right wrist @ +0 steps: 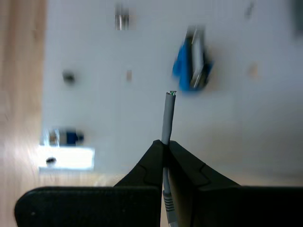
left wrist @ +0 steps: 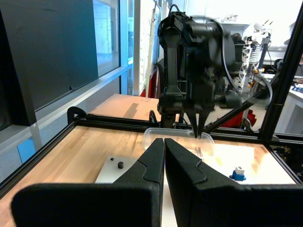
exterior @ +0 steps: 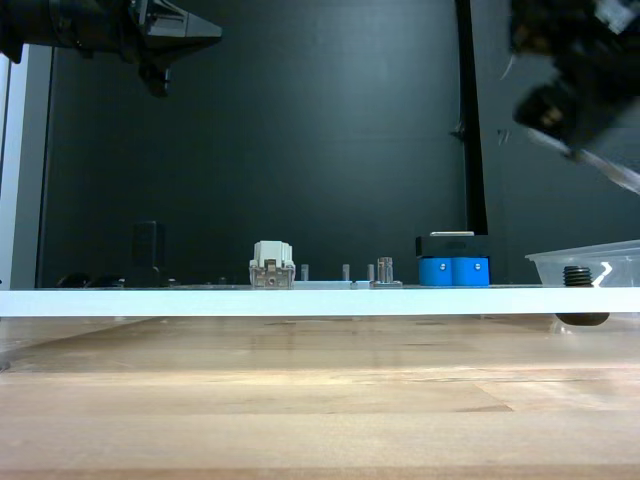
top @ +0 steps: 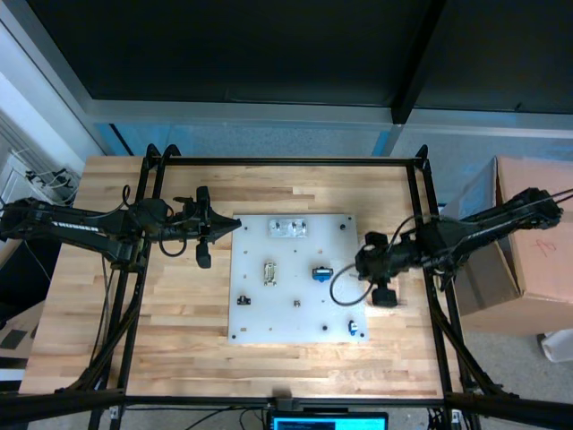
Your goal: Pick the RJ45 connector and install on the taskboard
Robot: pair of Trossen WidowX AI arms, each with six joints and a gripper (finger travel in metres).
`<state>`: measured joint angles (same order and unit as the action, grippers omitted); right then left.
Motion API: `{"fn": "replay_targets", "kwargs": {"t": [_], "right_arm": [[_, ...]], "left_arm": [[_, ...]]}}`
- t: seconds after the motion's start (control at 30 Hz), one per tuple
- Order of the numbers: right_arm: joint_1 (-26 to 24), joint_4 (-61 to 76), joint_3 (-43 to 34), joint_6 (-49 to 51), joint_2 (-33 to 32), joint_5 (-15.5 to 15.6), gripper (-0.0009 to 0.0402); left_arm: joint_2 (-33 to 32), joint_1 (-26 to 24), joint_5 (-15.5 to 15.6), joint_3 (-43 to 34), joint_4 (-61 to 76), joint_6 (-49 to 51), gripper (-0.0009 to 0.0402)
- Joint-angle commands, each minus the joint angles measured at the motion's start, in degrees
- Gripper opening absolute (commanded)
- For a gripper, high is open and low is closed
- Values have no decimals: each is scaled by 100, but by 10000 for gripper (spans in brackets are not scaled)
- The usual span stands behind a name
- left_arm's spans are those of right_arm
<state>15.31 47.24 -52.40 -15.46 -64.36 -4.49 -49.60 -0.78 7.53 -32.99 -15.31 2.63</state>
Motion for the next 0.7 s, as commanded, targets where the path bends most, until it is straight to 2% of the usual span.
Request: {"fn": "replay_targets", "kwargs": {"t": [0.03, 0.2, 0.33, 0.4, 0.53, 0.6, 0.7], "right_arm": [[-511, -197, -376, 426, -17, 31, 0], [-1449, -1475, -612, 901, -90, 1021, 0], [-1867, -2507, -669, 1003, -208, 1213, 0], [-1967, -2916, -688, 1029, -308, 1388, 0], [-2068, -3449, -713, 1021, -575, 1508, 0], [-2098, -3672, -713, 1001, -715, 1502, 0], [-2135, -4107, -710, 1003, -894, 1504, 0]], "left_arm": [[0, 2, -2, -2, 2, 0, 0], [0, 4, 0, -4, -129, 0, 0], [0, 0, -2, -4, -177, 0, 0], [-7, 0, -4, -2, -170, 98, 0], [-372, 7, -2, -39, -221, 114, 6], [-695, 13, 66, -55, -455, -11, 22], [-1239, 24, 173, -55, -1093, -68, 67]]}}
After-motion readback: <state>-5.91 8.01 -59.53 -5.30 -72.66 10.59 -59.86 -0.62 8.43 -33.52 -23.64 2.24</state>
